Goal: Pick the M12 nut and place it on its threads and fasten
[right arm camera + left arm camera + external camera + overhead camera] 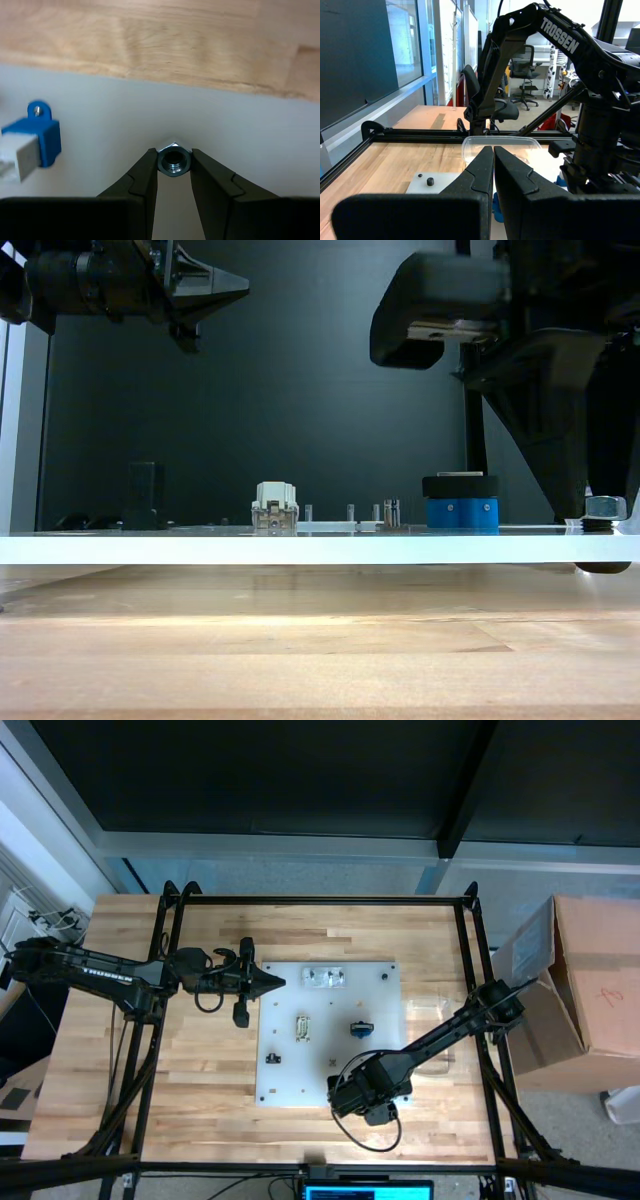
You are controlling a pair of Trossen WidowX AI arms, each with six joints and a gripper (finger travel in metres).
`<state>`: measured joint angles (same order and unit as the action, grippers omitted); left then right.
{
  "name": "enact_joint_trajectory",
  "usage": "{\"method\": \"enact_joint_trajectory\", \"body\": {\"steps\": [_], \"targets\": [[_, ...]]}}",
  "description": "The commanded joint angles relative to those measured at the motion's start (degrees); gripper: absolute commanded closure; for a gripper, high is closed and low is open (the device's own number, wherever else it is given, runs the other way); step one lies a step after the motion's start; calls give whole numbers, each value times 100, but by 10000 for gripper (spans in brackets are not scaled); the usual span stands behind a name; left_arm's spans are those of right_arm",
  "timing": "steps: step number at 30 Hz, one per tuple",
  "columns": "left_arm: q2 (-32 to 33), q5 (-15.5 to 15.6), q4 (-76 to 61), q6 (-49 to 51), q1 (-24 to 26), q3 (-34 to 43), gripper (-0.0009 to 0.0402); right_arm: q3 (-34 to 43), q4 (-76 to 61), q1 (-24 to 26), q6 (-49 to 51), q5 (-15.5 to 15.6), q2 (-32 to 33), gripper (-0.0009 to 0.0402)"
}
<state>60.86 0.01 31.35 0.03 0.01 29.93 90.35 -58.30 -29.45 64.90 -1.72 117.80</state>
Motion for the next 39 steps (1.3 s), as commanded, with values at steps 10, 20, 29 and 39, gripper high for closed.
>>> {"method": "enact_joint_trajectory", "body": {"steps": [10, 20, 29, 39], "targets": [[0, 0, 2, 0, 0, 2, 393, -7, 26, 101, -2280, 24, 7, 393], [0, 0, 2, 0, 0, 2, 393, -33, -31, 111, -3825, 26, 7, 393], [0, 0, 2, 0, 0, 2, 393, -33, -146, 122, -6008, 26, 7, 393], [0, 0, 2, 0, 0, 2, 393, -33, -164, 122, -7897, 24, 7, 393]]}}
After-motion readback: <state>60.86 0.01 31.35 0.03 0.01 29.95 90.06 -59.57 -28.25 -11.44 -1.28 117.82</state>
